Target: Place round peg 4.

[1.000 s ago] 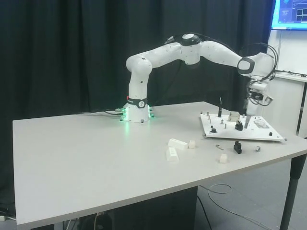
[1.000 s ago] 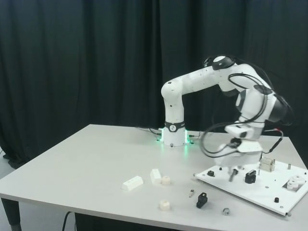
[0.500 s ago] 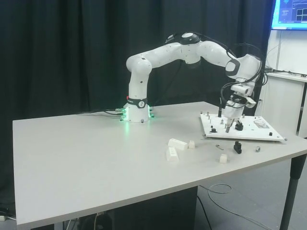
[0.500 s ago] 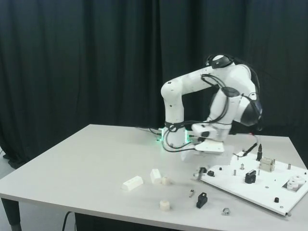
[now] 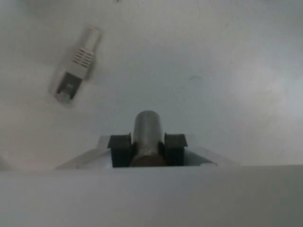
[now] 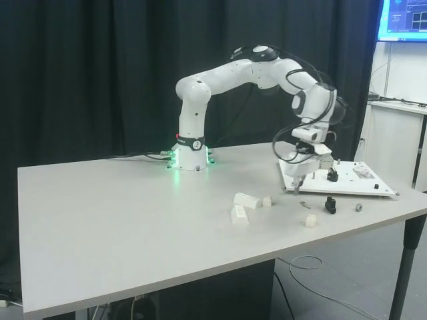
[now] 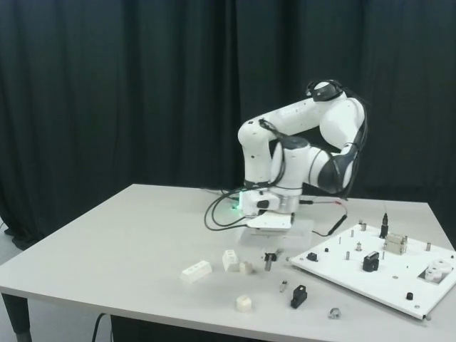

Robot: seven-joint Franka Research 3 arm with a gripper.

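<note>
My gripper [image 5: 147, 150] is shut on a grey round peg [image 5: 147, 128], which stands upright between the two black pads [image 5: 119, 149]. In the first room view the gripper [image 6: 294, 184] hangs low over the table, just off the near left corner of the white board [image 6: 347, 187]. In the second room view the gripper [image 7: 268, 257] holds the peg [image 7: 268, 266] close above the table, between the small white blocks and the board [image 7: 388, 285]. Several pegs and black parts stand on the board.
A small cable plug [image 5: 74, 66] lies on the table close to the peg, also visible as the plug [image 7: 283, 286]. White blocks [image 7: 196, 271] [image 7: 230, 259] [image 7: 244, 303] lie nearby. A black part [image 7: 298, 295] and a small metal ring [image 7: 333, 312] lie before the board's front edge.
The arm has swung off the board towards the table's middle and come down, carrying the peg. It now hangs beside the board's corner near the white blocks.
</note>
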